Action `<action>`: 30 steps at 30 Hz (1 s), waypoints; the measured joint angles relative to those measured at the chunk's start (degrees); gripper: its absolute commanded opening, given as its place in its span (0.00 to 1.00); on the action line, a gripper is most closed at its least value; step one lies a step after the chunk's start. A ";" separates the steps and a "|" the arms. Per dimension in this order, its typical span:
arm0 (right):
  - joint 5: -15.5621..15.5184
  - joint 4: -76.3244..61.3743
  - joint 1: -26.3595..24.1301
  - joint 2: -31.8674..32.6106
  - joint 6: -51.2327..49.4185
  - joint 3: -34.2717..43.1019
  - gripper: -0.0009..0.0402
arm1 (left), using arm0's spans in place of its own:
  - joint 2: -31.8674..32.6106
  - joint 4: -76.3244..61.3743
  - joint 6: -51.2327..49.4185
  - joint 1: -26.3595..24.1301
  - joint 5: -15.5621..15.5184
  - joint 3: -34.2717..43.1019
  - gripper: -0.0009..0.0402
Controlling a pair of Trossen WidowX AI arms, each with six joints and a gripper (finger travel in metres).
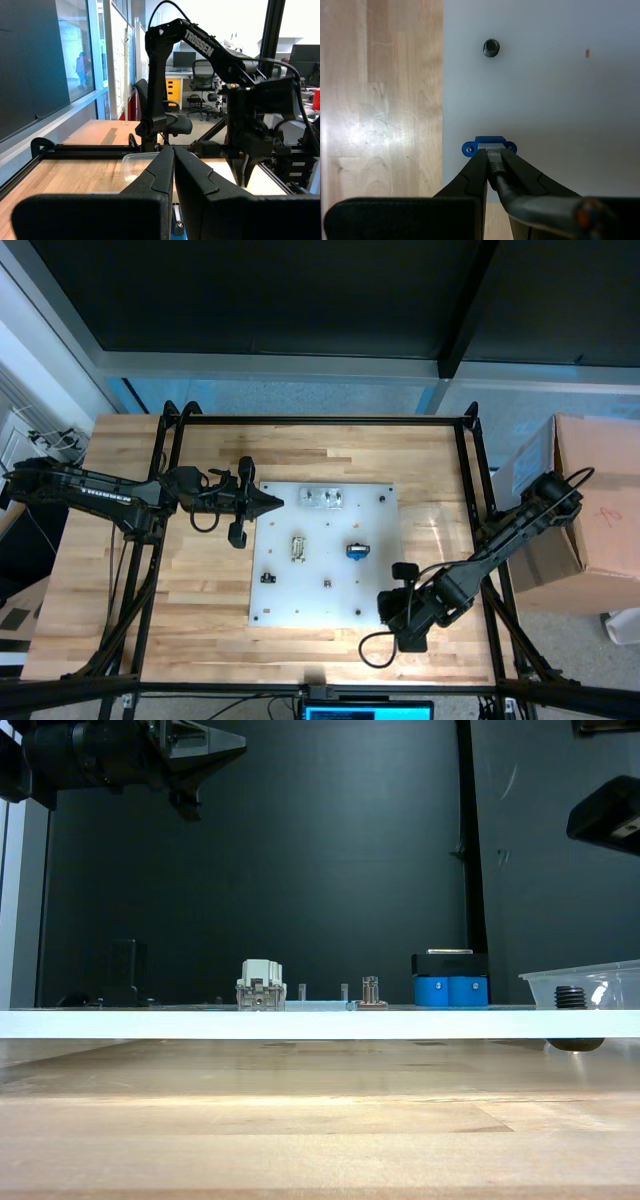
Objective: Remove the RJ45 connector from the taskboard and place in the container
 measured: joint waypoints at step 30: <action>-3.19 -13.92 -5.60 -24.28 10.21 -20.17 0.21 | -0.02 0.00 -0.02 0.00 0.00 0.00 0.02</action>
